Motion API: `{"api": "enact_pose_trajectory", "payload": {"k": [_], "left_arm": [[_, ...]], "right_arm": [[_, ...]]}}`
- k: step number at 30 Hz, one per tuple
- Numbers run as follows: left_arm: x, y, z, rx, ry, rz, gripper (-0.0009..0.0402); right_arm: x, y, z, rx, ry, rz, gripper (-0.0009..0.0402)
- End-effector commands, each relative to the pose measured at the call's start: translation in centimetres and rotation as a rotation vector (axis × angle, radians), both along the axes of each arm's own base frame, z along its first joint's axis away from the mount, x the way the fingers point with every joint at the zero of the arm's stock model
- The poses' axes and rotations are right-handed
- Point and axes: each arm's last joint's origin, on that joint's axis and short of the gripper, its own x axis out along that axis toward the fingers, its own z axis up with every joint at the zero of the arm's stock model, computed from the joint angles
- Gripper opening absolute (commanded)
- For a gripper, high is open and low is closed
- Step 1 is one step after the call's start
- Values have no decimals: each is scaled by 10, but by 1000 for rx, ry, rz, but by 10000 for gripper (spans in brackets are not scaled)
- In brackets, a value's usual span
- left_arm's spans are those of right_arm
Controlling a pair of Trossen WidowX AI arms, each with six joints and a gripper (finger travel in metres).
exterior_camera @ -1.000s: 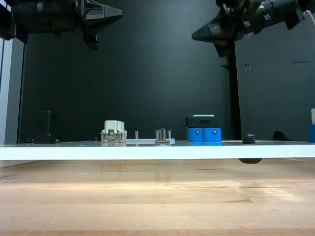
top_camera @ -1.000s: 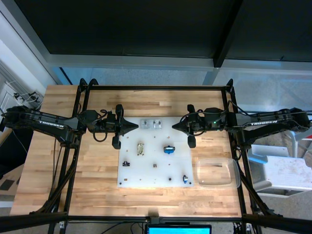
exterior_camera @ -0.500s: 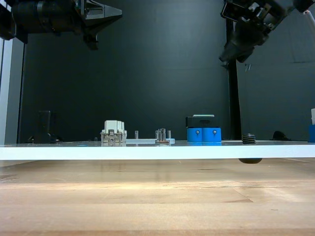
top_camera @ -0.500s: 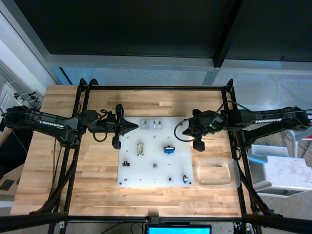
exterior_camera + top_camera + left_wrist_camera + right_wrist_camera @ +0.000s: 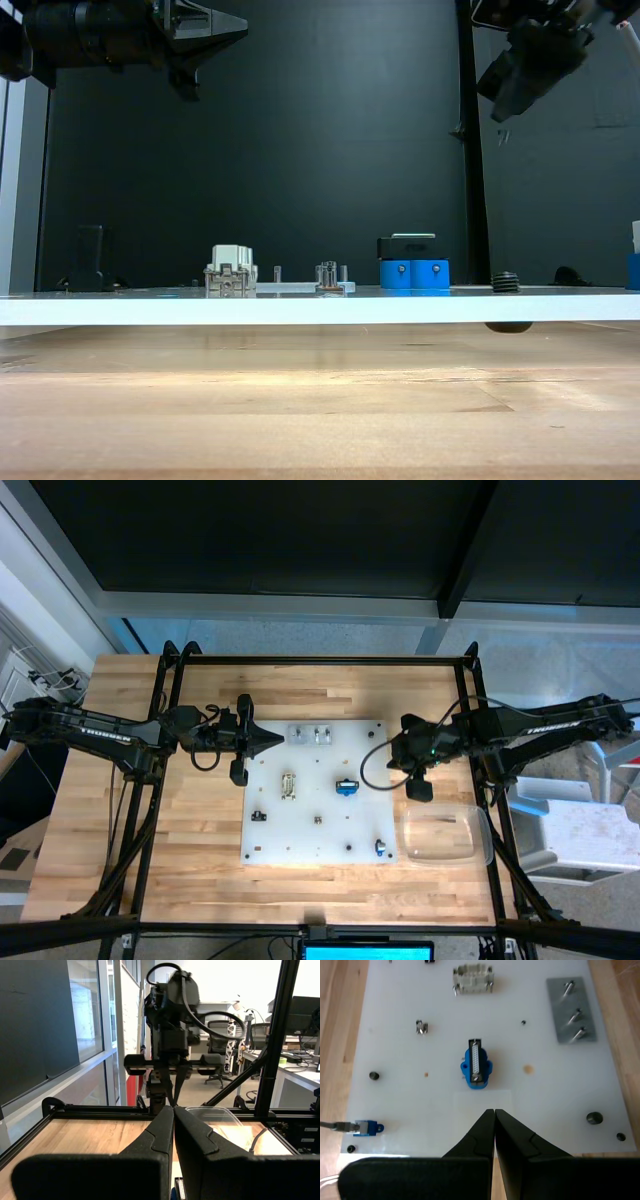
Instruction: Remove the rj45 connector and place it in the container
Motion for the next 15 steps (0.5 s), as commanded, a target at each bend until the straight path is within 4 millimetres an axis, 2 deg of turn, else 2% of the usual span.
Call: {"api": "enact_pose_trajectory", "payload": {"k": [1, 15], "left_arm": [[0, 0, 0, 0, 0, 0, 0], [0, 0, 0, 0, 0, 0, 0]], "right_arm": [[-2, 11, 0, -14, 26, 3, 0], [-11, 67, -11, 25, 102, 36, 0]]}}
